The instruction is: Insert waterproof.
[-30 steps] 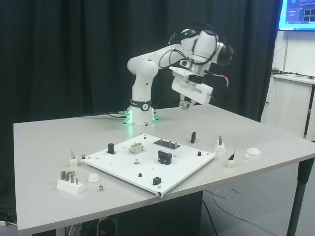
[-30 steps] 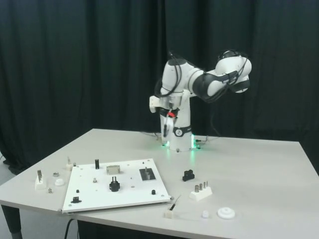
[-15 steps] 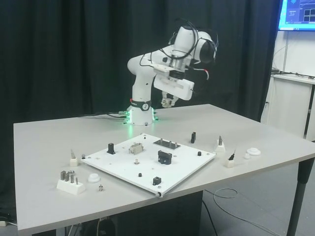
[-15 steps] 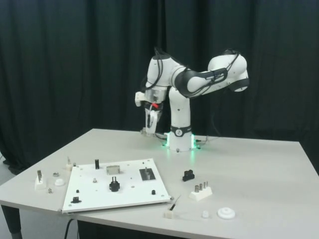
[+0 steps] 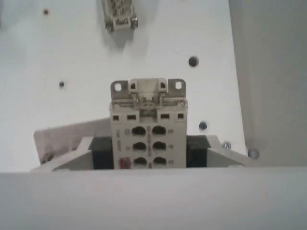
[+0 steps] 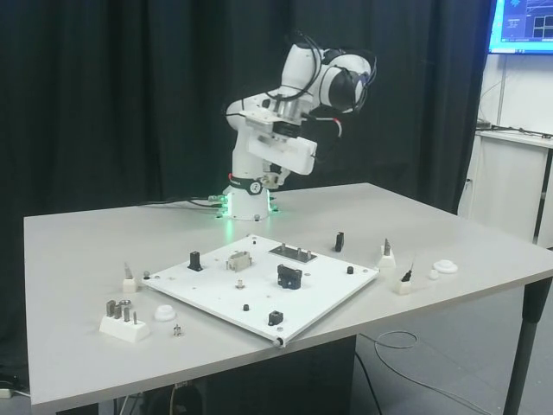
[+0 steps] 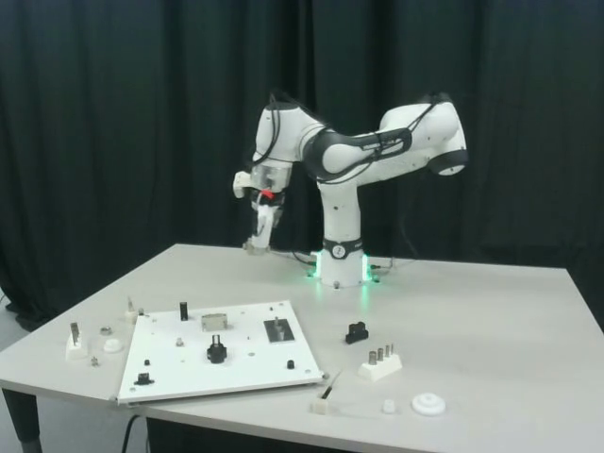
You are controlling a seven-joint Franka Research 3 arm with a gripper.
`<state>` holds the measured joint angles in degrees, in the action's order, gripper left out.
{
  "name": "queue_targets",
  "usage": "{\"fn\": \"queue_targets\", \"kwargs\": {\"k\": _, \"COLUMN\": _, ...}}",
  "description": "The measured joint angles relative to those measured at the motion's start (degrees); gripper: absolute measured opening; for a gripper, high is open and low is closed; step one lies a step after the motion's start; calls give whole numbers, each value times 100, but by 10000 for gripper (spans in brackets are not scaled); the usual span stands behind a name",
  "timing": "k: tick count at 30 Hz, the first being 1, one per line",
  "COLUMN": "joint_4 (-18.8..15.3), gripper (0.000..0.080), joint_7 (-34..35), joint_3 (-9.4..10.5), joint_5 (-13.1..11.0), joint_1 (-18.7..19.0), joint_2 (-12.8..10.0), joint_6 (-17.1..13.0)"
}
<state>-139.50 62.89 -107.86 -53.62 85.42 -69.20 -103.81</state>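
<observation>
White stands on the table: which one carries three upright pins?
The white block right of the white board in the second room view, near the black clip. The other stands hold a single thin piece each.
</observation>
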Motion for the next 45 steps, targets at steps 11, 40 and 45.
{"fn": "queue_targets", "kwargs": {"k": 11, "joint_4": 2, "gripper": 311, "joint_7": -679, "joint_3": 93, "joint_5": -374, "joint_1": -600, "joint_2": 0, "joint_6": -95}}
{"fn": "queue_targets", "kwargs": {"k": 40, "joint_4": 315, "gripper": 311, "joint_7": -1783, "joint_3": 1037, "joint_5": -1464, "joint_1": -2016, "joint_2": -94, "joint_6": -237}}
{"fn": "queue_targets", "kwargs": {"k": 45, "joint_4": 425, "gripper": 311, "joint_7": -1889, "joint_3": 1215, "joint_5": -1653, "joint_1": -2218, "joint_2": -177, "joint_6": -237}}
